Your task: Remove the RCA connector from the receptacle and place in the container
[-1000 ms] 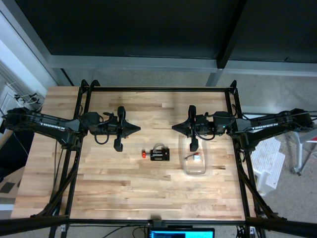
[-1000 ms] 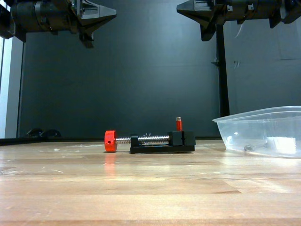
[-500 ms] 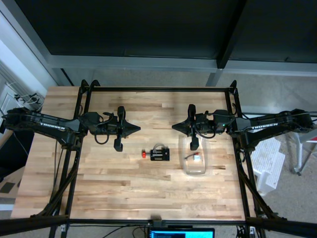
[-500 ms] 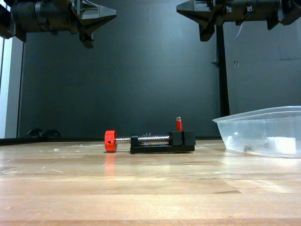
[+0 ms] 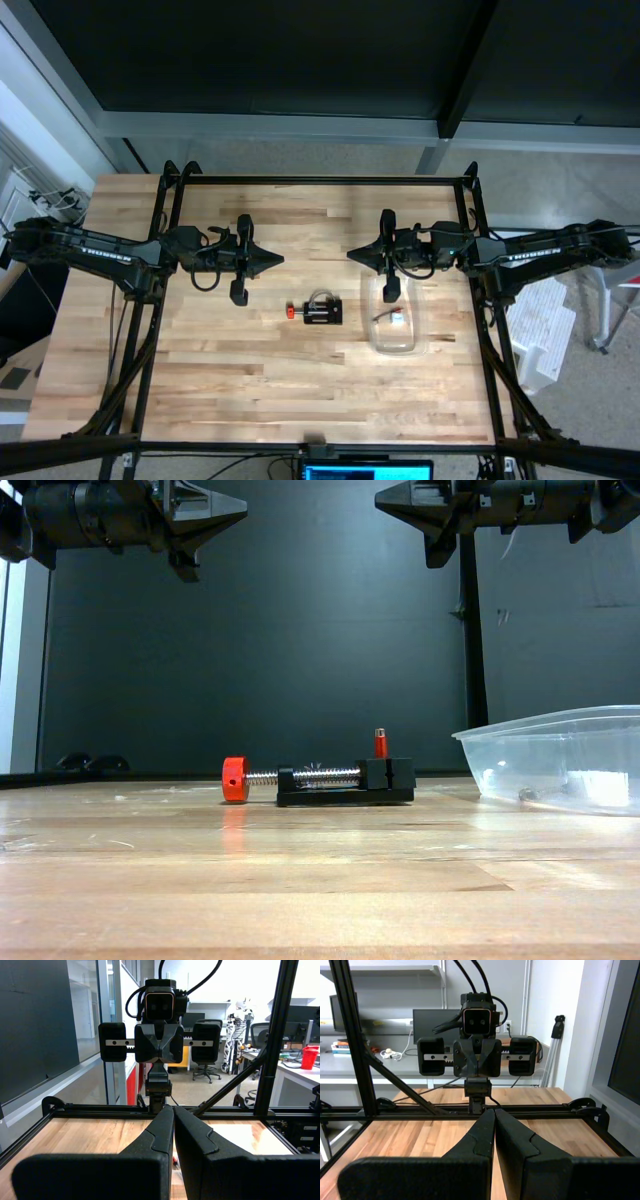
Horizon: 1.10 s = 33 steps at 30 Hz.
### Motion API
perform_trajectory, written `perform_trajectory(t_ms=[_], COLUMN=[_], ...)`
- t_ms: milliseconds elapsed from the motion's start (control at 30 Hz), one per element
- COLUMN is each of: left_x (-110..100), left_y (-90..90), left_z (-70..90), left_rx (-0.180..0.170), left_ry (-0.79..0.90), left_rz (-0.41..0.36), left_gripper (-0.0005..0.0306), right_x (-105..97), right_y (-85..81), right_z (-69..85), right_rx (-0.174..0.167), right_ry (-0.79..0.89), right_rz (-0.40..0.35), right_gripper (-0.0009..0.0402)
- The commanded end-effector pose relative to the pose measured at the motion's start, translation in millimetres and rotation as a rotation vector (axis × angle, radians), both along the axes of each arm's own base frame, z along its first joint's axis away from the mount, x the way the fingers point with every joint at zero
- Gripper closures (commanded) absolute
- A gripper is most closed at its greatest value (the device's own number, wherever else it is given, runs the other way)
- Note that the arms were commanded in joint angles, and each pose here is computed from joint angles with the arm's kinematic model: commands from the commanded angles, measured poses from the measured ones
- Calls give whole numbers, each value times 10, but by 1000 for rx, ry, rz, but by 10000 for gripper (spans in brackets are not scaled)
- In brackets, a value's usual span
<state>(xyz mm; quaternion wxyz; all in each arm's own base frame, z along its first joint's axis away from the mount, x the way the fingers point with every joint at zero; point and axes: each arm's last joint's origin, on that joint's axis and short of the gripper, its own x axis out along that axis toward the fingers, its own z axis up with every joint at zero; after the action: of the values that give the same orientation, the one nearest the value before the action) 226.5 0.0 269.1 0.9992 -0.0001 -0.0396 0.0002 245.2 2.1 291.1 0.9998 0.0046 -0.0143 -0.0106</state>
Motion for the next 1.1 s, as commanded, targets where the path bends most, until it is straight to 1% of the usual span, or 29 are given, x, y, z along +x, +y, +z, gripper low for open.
perform_trajectory(t_ms=[33,1100], left_x=[0,0], left_y=[0,0], left_z=[0,0], left_rx=[0,0], left_ry=[0,0], left_rz=[0,0], left_gripper=[300,300], right_x=[2,3], right_y=[0,1], right_z=[-2,-11], right_rx=[1,2], right_ry=[2,11], right_rz=[0,1], right_gripper=[393,393])
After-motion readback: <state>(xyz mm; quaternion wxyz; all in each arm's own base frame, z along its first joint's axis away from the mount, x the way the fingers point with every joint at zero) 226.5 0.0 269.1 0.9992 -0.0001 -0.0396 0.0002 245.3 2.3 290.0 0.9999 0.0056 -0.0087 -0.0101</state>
